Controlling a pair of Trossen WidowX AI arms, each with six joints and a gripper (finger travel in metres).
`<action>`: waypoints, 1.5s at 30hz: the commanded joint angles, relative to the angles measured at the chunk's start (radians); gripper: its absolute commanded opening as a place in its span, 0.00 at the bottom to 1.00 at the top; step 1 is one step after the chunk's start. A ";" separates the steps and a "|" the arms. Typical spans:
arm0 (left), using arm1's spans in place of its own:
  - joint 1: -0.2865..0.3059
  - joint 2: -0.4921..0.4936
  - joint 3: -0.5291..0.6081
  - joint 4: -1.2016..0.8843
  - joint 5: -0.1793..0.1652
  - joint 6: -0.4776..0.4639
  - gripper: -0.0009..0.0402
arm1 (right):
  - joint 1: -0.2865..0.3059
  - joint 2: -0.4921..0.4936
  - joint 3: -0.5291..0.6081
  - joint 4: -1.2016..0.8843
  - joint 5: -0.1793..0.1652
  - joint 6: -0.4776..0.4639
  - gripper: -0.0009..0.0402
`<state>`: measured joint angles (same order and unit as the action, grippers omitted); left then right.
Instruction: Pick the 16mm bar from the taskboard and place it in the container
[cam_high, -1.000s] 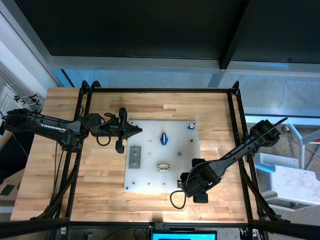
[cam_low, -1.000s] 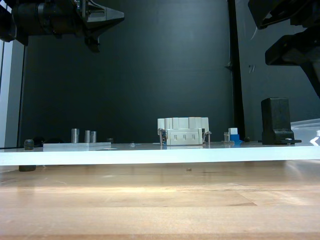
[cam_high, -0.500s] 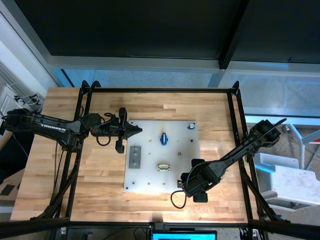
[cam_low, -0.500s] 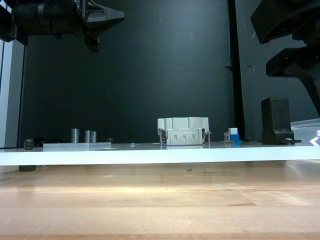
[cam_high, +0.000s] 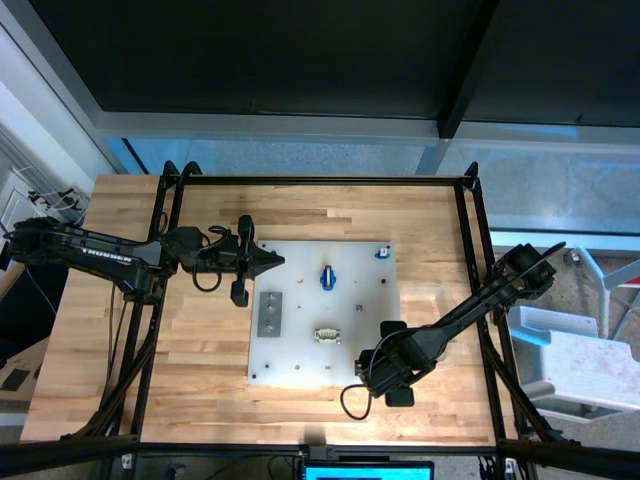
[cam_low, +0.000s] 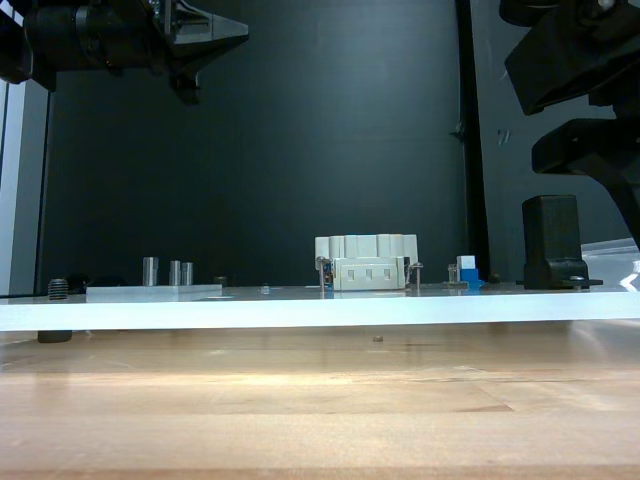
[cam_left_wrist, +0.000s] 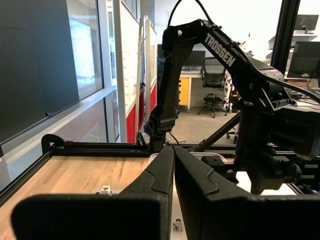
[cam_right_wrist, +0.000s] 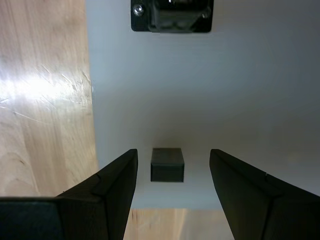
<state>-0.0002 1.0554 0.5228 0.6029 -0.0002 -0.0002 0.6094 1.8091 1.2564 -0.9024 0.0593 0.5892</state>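
Observation:
The white taskboard (cam_high: 300, 352) lies mid-table with a grey metal block (cam_high: 270, 312), a blue piece (cam_high: 328, 277) and a silver connector (cam_high: 327, 335). I cannot pick out the 16mm bar, and the container is out of view. My right gripper (cam_high: 364, 371) hangs over the board's near right corner. It is open (cam_right_wrist: 172, 172), its fingers on either side of a small black blocky piece (cam_right_wrist: 167, 164) and apart from it. That piece (cam_low: 553, 243) stands below the gripper (cam_low: 570, 125). My left gripper (cam_high: 275, 260) is shut and empty (cam_left_wrist: 174, 170) above the board's far left corner.
Short silver pegs (cam_low: 150, 271) stand on the grey block at the board's left. A black plate with a part in it (cam_right_wrist: 172, 15) sits on the board beyond the black piece. A black frame (cam_high: 470, 260) borders the table. Bare wood (cam_high: 190, 360) lies around the board.
The right gripper has shifted slightly left and come lower over the black blocky piece. The left arm has not moved.

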 joint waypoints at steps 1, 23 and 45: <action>0.000 0.000 0.000 0.000 0.000 0.000 0.02 | 0.000 0.000 0.000 0.000 -0.001 0.001 0.50; 0.000 0.000 0.000 0.000 0.000 0.000 0.02 | 0.000 -0.001 0.000 0.000 -0.008 0.001 0.14; 0.000 0.000 0.000 0.000 0.000 0.000 0.02 | 0.000 -0.034 0.005 -0.015 -0.008 0.005 0.03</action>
<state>-0.0002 1.0554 0.5224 0.6025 -0.0002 -0.0002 0.6094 1.7817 1.2602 -0.9146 0.0509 0.5934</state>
